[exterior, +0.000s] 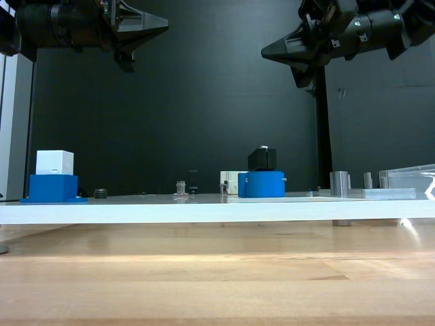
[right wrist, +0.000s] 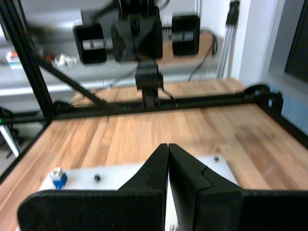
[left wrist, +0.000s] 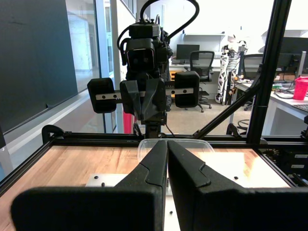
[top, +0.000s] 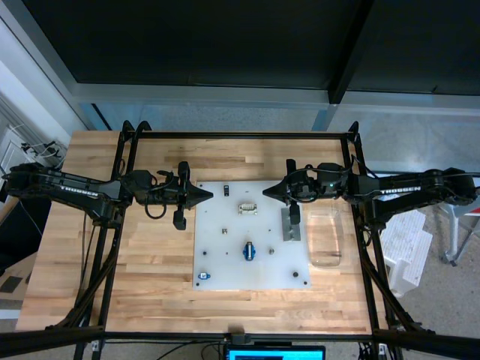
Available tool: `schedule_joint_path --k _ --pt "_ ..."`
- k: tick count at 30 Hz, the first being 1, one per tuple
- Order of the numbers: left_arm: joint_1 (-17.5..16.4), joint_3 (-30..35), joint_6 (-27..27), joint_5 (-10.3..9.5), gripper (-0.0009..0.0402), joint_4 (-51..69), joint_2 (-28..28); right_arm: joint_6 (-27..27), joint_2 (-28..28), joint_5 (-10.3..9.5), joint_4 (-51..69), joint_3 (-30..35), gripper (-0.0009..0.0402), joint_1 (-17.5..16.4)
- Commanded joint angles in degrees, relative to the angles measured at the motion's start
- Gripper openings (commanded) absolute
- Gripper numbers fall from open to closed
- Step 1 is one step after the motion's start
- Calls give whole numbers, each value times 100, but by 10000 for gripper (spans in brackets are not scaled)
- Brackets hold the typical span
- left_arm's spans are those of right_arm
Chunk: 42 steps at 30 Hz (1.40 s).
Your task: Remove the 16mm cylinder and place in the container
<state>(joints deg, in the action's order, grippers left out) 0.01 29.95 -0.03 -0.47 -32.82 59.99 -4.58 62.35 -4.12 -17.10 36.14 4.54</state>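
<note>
- Standing upright with its axis vertical, the 16mm cylinder (exterior: 338,183) appears in the low view as a short silver-grey peg. It sits at the right end of the white board (exterior: 170,207), beside the grey block (exterior: 387,193) and near the container (exterior: 411,173). It lies below and to the right of the right gripper (exterior: 266,49), which is far nearer to it than the left gripper (exterior: 163,24).
- High view: both grippers hover over the board's far part, and the peg is too small to pick out.
- Left wrist view: fingers pressed together, holding nothing.
- Right wrist view: fingers likewise together and empty. By my judgement, this arm should descend.
</note>
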Motion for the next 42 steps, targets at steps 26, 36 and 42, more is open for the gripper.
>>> schedule_joint_path --k 26,36,42 --pt "-2 0 0 0 0 -2 2 -472 20 496 4872 1576 0 -918" --pt "0 0 0 0 0 -2 2 -820 496 501 4975 1576 0 -1353" --pt "-2 0 0 0 0 -2 2 -946 811 507 5058 1576 0 -1720"
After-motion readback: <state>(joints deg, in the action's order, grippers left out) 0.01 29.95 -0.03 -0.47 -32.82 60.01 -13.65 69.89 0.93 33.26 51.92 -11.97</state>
